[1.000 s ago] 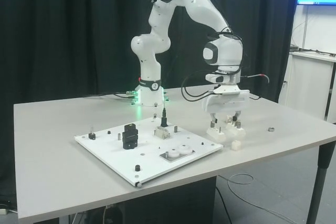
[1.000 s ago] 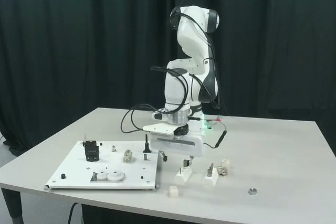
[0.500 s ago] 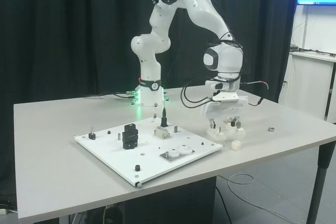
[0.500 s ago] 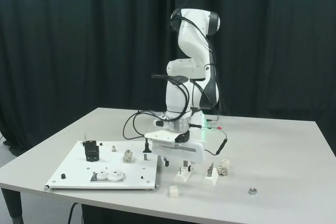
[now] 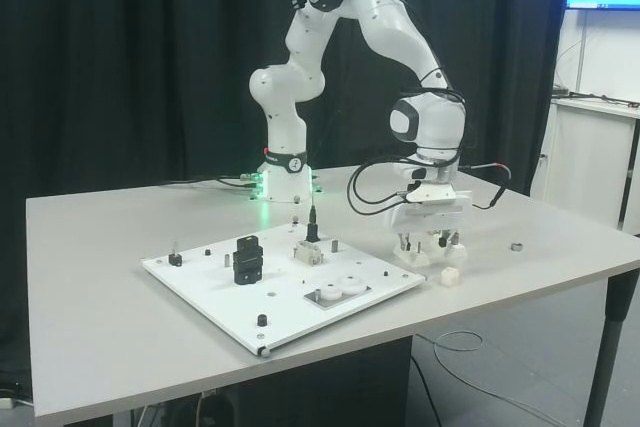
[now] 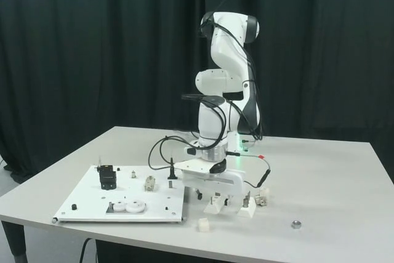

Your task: Pick square peg 1.

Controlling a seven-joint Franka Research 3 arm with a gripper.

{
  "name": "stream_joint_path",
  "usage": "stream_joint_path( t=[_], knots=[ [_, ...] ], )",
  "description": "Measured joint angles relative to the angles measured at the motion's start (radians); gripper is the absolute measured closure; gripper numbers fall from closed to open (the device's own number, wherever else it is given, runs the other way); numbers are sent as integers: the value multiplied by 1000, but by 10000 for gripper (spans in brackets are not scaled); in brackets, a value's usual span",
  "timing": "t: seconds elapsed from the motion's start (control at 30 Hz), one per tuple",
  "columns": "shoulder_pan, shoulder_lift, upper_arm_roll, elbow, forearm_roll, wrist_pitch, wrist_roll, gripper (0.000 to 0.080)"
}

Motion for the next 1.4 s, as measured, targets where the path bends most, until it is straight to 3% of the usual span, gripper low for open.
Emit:
stream_joint_path(
  t=[0.47,0.5,0.77,0.8,0.97,1.0,1.17,1.2,1.4],
  knots=[
    [-9,0,0,-7,0,-12,8,3],
    [-10,0,0,-7,0,-13,8,104],
    [-12,0,1,-7,0,-16,8,104],
    [-12,0,1,-7,0,-16,8,458],
    [-12,0,1,-7,0,-18,7,458],
    [-12,0,1,-7,-1,-18,7,622],
    [-12,0,1,-7,-1,-22,5,622],
    [-12,-1,1,-6,-2,-25,3,755],
    [-12,-18,0,1,-4,-51,-6,755]
  ],
)
